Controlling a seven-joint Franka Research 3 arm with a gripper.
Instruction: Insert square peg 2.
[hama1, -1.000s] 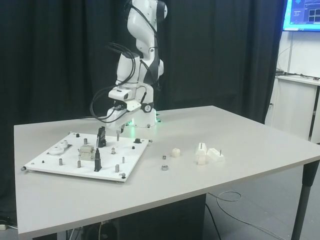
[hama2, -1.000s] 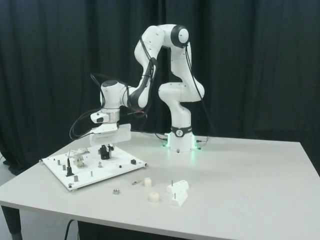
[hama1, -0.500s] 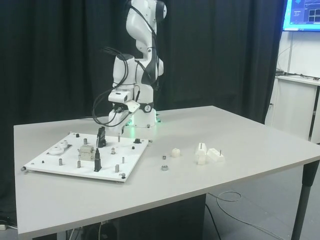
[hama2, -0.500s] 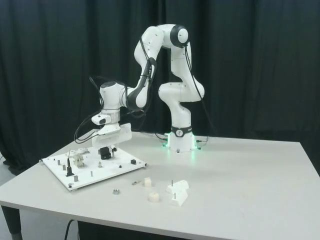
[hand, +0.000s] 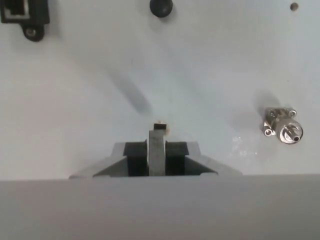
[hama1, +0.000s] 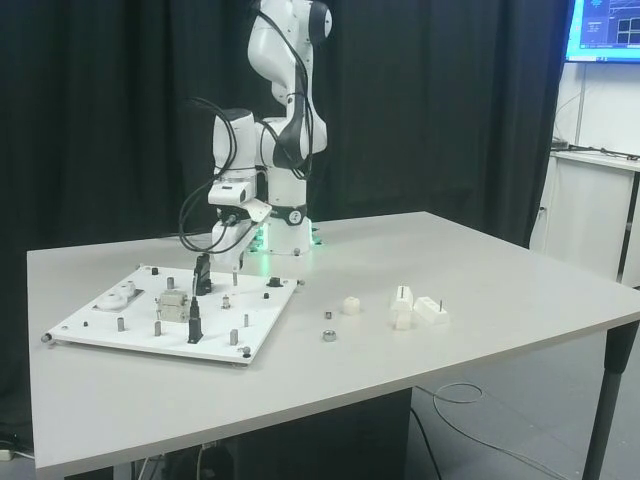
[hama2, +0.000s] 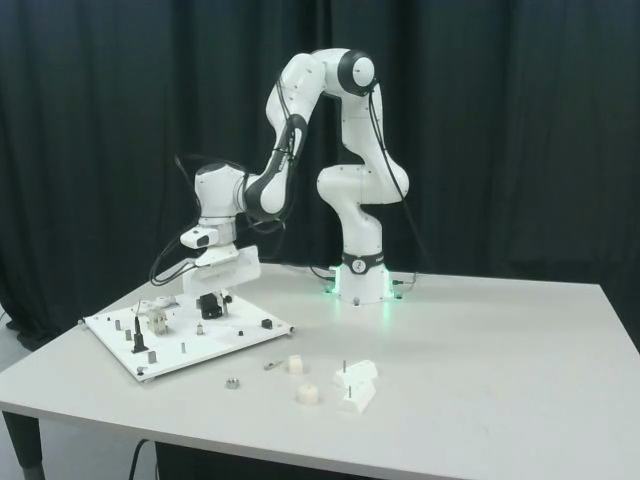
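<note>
The white arm (hama2: 300, 120) reached out from its base at the back of the grey bench (hama1: 480, 290) and hung over the white board (hama1: 140, 325) that lay on the bench's near-left part. In the wrist view the gripper (hand: 157, 150) was closed on a thin grey square peg (hand: 157, 155), which stood upright between the two black fingers (hand: 134, 156) with its tip poking out past them. The peg's tip was above a bare white part of the board; whether it touched the surface could not be told. From the first room view the gripper (hama1: 236, 262) hovered over the far side of the board, just beside a black upright block (hama1: 202, 273).

Also in the wrist view, a small metal fitting (hand: 283, 128) with a flange sat on the board off to one side of the peg, a black socket (hand: 24, 14) lay at one corner, and a round black knob (hand: 161, 7) stood near it.

On the bench beside the board lay a small nut (hama1: 327, 335), a little white cube (hama1: 351, 305) and a pair of white blocks (hama1: 418, 307), well apart from the gripper.
</note>
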